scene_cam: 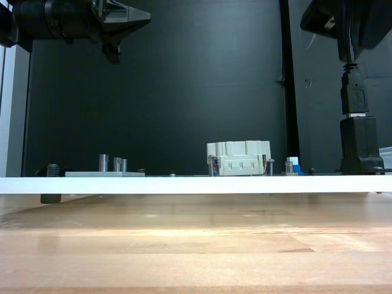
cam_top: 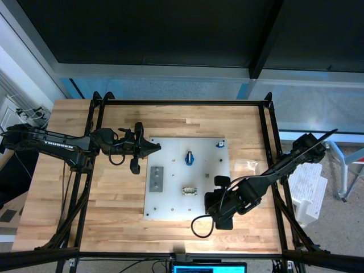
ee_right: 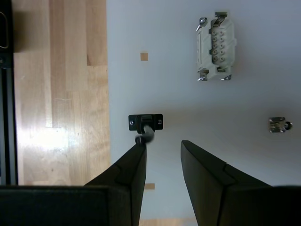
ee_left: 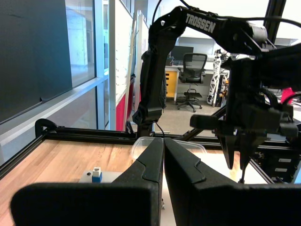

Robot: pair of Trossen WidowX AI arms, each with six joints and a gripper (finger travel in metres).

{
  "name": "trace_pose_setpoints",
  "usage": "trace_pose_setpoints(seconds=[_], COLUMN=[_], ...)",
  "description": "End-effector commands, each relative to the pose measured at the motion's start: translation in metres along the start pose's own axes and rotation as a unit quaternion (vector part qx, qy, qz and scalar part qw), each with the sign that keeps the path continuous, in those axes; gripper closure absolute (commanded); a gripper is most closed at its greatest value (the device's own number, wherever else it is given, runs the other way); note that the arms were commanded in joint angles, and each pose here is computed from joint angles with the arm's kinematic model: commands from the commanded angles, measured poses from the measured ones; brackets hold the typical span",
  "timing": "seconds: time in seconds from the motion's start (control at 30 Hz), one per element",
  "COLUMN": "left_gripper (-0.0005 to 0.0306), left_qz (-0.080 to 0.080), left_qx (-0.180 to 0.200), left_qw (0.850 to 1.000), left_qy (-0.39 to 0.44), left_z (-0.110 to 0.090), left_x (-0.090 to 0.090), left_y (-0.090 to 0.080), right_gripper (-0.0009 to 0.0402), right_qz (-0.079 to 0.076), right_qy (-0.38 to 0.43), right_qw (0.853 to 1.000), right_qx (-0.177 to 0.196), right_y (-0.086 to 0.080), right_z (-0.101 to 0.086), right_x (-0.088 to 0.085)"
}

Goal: Pick the USB connector and install on taskboard

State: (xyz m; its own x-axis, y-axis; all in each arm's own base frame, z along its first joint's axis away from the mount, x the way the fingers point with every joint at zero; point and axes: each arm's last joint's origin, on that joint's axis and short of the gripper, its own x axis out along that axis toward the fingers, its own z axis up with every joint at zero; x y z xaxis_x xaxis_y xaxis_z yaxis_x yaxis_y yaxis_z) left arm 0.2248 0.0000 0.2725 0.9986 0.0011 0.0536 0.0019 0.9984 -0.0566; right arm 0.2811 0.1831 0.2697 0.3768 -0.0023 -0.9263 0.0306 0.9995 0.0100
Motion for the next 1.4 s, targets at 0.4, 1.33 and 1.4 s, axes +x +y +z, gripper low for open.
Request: trace_pose_setpoints(seconds=[0.4, 1.33, 1.4], left_gripper=[0.0300, 0.0300, 0.0300], left_qz=[0.000, 0.000, 0.000], left_qx=[0.000, 0.000, 0.000], left_qw=[1.000, 1.000, 1.000], left_qy=[0.000, 0.000, 0.000], left_z=[0.000, 0.000, 0.000], left_x=[0.000, 0.000, 0.000], left_y=[0.000, 0.000, 0.000], right_gripper=[0.0321, 0.0393, 0.0393], right_qz=[0.005, -0.014, -0.015], right_qy=[-0.009, -0.205, -0.225], right_qw=[1.000, 0.979, 0.974], right_qx=[-0.010, 0.005, 0.005], right_y=[-0.003, -0.134, -0.142], right_z=[-0.001, -0.011, -0.011], right_x=[-0.008, -0.051, -0.054])
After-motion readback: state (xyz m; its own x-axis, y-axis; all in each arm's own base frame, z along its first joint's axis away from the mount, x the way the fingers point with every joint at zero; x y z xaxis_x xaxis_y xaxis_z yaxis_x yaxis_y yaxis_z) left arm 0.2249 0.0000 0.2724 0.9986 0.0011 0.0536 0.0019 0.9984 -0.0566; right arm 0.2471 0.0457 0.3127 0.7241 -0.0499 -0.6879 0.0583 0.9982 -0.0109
